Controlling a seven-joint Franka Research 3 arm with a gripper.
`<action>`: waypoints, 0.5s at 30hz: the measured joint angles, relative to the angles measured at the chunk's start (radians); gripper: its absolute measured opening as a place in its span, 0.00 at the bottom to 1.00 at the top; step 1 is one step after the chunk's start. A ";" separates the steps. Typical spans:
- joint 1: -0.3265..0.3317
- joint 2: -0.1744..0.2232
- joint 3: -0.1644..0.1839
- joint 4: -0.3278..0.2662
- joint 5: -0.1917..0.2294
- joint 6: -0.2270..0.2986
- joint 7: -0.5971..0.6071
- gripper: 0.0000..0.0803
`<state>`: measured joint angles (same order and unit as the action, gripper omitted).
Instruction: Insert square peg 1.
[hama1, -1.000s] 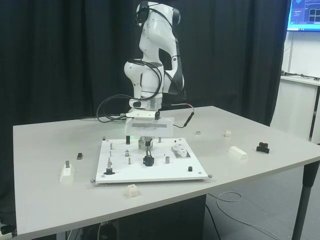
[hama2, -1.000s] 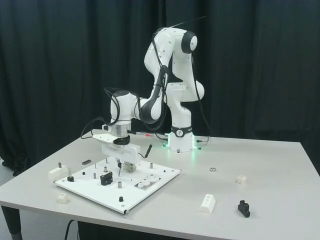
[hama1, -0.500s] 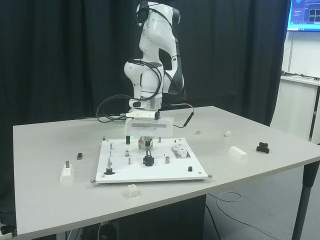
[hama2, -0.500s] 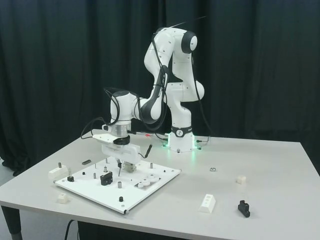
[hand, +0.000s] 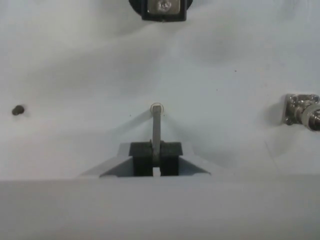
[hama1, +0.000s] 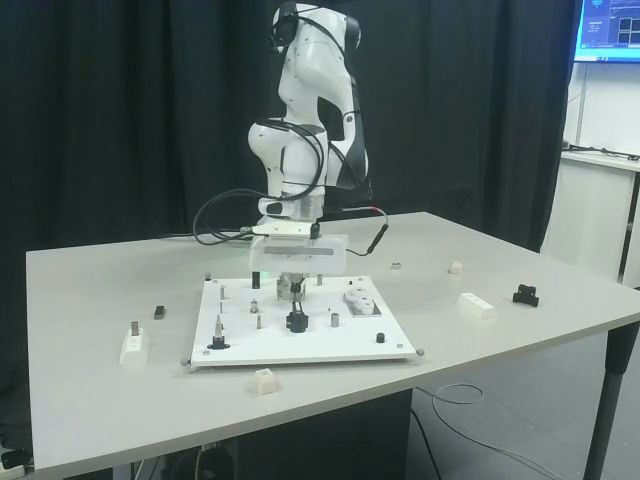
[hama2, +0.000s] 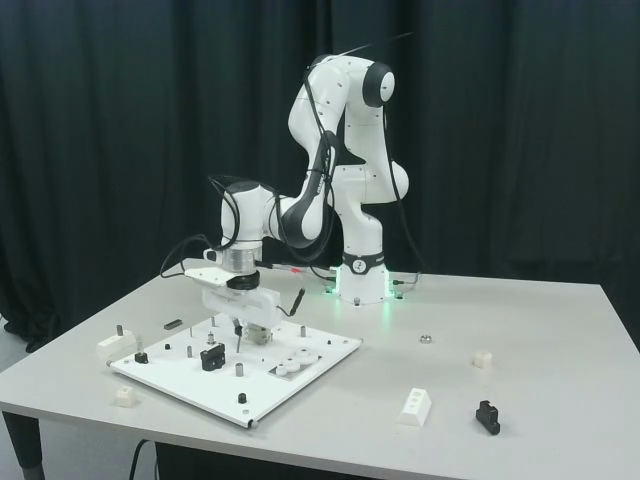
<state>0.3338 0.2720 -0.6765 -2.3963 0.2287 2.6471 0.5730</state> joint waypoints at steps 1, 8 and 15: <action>0.000 0.000 0.000 0.000 0.000 0.002 0.000 0.03; 0.000 0.005 0.003 0.000 0.000 0.019 0.000 0.03; 0.000 0.005 0.004 0.000 0.000 0.020 0.000 0.03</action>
<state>0.3338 0.2771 -0.6728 -2.3962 0.2287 2.6674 0.5729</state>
